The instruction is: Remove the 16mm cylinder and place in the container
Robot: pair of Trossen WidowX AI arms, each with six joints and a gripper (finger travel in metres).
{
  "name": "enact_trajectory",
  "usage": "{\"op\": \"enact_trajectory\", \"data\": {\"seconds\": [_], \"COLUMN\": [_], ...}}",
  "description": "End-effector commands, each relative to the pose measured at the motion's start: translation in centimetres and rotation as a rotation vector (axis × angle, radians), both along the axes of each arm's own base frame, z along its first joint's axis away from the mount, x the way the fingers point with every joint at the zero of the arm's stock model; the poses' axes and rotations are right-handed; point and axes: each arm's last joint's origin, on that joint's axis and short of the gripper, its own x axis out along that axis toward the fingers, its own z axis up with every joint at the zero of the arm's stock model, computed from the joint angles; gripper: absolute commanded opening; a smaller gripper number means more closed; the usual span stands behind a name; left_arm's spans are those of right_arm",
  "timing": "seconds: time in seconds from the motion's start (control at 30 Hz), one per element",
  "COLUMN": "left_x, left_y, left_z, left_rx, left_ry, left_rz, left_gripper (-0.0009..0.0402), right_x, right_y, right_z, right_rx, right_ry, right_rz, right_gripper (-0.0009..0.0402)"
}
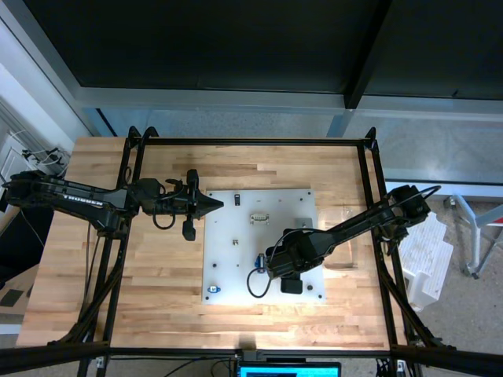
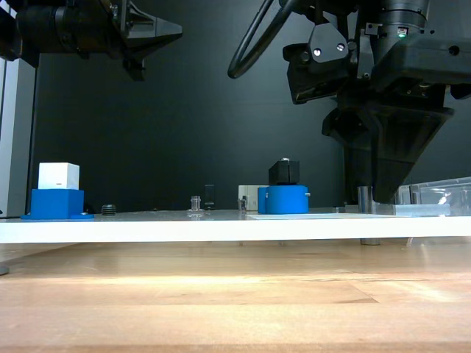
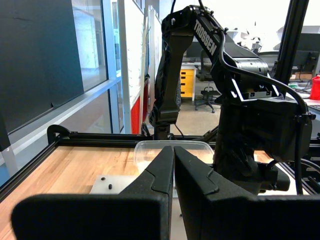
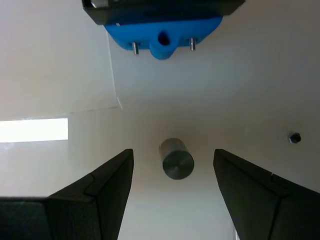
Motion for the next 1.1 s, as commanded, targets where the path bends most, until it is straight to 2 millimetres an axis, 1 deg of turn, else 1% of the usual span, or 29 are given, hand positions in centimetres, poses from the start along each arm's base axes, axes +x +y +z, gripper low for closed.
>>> {"op": "enact_trajectory", "data": {"seconds": [0.03, 0.8, 1.0, 1.1], "left_x": [0.0, 0.0, 0.0, 0.0], "left_y": [0.01, 0.01, 0.0, 0.01], "left_z": [0.0, 0.0, 0.0, 0.0], "left_rx": [0.0, 0.0, 0.0, 0.0], "left_ry": [0.0, 0.0, 0.0, 0.0], "left_rz": [0.0, 0.0, 0.0, 0.0], "left_gripper": [0.0, 0.0, 0.0, 0.0], "right_x": [-0.05, -0.07, -0.08, -0.09], "right_y": [-0.03, -0.07, -0.07, -0.08], "right_z": [-0.09, -0.58, -0.57, -0.5], "right_rx": [-0.001, 0.005, 0.004, 0.006], "right_ry": [0.002, -0.014, -0.014, -0.017], "right_rz": [0.0, 0.001, 0.001, 0.001], "right_gripper": [0.0203, 0.0032, 0.0004, 0.0]}}
